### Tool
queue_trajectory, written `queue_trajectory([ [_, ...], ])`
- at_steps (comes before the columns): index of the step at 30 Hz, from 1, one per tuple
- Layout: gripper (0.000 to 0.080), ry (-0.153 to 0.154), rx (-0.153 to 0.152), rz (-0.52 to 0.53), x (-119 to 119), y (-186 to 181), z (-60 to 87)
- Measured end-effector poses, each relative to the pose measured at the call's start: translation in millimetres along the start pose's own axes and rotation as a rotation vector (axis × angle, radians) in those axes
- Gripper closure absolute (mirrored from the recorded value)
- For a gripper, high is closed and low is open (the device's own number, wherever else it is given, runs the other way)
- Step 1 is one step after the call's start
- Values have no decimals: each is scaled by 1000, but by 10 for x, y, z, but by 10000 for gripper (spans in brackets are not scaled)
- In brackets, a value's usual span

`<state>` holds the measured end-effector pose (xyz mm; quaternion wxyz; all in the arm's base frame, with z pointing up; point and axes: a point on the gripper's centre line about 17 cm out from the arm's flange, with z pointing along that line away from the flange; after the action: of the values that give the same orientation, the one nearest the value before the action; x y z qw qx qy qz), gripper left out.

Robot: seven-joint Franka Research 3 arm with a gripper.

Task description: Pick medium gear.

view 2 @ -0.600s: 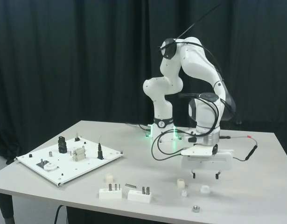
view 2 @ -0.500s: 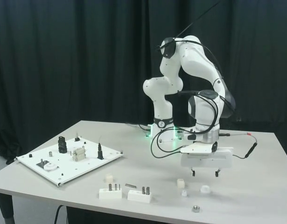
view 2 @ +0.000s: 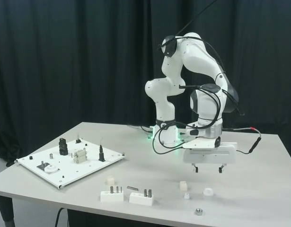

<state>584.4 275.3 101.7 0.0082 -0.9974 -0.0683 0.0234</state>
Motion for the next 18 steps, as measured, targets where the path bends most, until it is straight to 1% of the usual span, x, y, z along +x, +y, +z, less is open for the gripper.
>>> queue_trajectory([
  [11,3,2,-5,-4,2,8,-29],
  [18,3,1,-11,21,-2,21,-20],
])
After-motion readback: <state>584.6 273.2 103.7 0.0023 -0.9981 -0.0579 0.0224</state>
